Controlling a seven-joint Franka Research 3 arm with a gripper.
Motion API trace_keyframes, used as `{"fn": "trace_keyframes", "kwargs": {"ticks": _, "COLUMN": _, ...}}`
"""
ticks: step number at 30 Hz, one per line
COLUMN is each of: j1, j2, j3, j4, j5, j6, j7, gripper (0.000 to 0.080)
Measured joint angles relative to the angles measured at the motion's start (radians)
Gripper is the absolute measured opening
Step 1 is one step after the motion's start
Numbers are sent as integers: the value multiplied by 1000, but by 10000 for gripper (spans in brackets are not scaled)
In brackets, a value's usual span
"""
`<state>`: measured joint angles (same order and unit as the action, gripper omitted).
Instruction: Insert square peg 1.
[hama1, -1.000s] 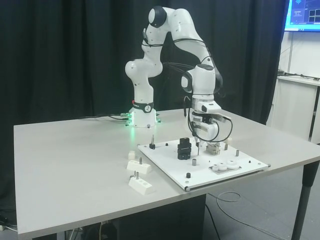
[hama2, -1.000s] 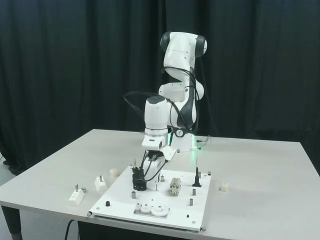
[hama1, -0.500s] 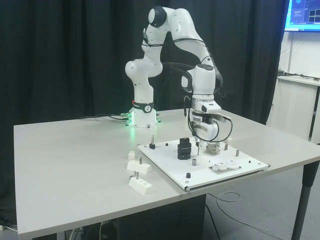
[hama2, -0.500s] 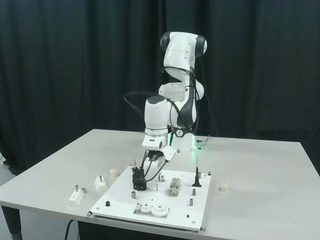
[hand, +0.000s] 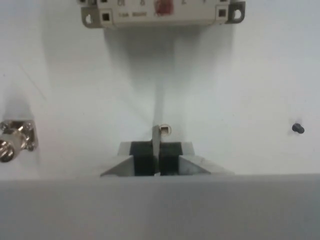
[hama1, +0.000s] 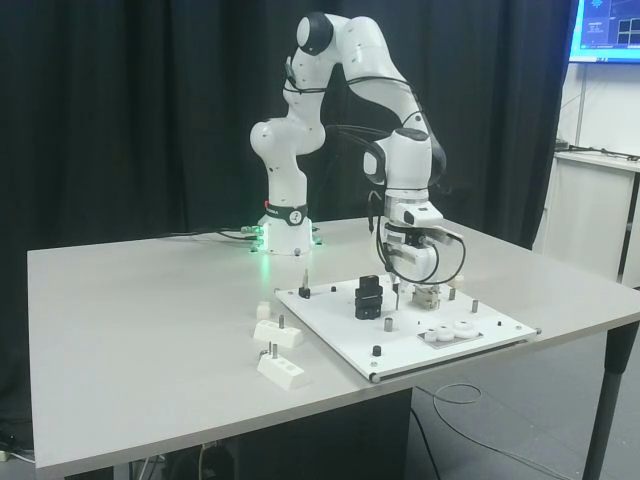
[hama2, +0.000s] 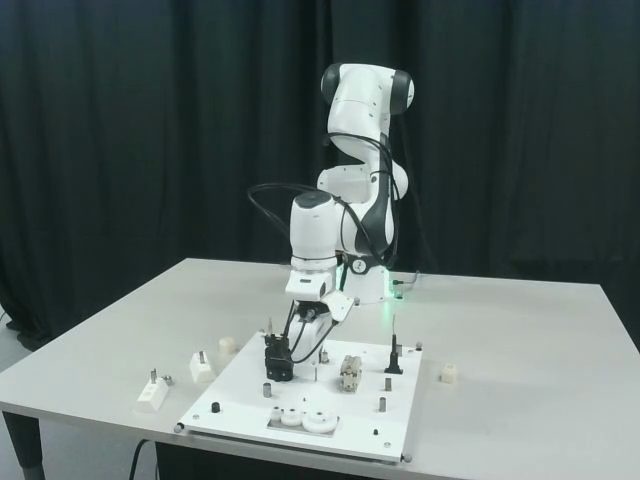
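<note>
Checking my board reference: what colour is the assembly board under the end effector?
White; the assembly board shows best in the first room view, lying on the grey table.

One arm (hama1: 390, 110), one white board (hama1: 500, 322), three white wheels (hama2: 305, 419) on it, two white blocks (hama1: 280, 352) beside it, and perhaps two small white caps (hama2: 449, 373).

— Any movement over the last second?
— Slight. The gripper (hama2: 316, 368), closed on the square peg (hand: 155, 145), has shifted a little over the white board (hama2: 240, 395).
— Direction?
— Cannot be judged; nothing else differs.
</note>
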<state>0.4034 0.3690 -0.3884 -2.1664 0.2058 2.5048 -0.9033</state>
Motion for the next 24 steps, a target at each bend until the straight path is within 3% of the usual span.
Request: {"fn": "trace_keyframes", "kwargs": {"ticks": 24, "j1": -8, "j2": 3, "j3": 1, "j4": 0, "j5": 1, "j6": 19, "j7": 7, "gripper": 21}}
